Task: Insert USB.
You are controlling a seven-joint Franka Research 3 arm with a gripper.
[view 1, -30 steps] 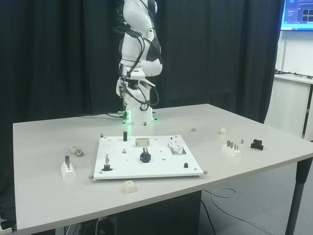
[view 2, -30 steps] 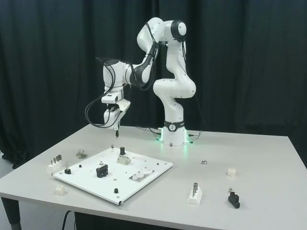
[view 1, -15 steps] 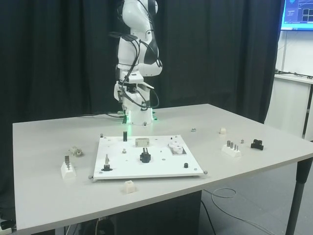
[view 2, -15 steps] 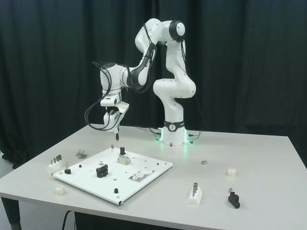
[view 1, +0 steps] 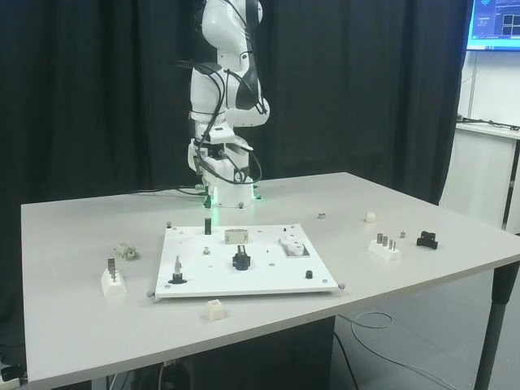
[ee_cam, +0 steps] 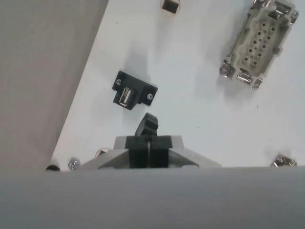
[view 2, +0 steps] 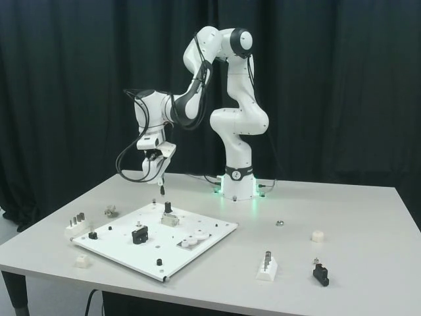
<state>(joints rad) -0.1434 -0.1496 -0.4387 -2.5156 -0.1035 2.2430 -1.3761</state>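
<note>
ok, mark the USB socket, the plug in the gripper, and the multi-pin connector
USB socket (ee_cam: 127,97), wrist view, on its metal opening.
USB plug (ee_cam: 147,125), wrist view, on its black tip.
Multi-pin connector (ee_cam: 256,45), wrist view, on its pin face.

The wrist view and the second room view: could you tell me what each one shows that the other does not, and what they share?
Only the wrist view shows the opening of the USB socket and the pins of the multi-pin connector. Only the second room view shows the whole white arm, the grey table and the loose parts around the board. Both show the gripper shut on the black USB plug, held above the white board.
</note>
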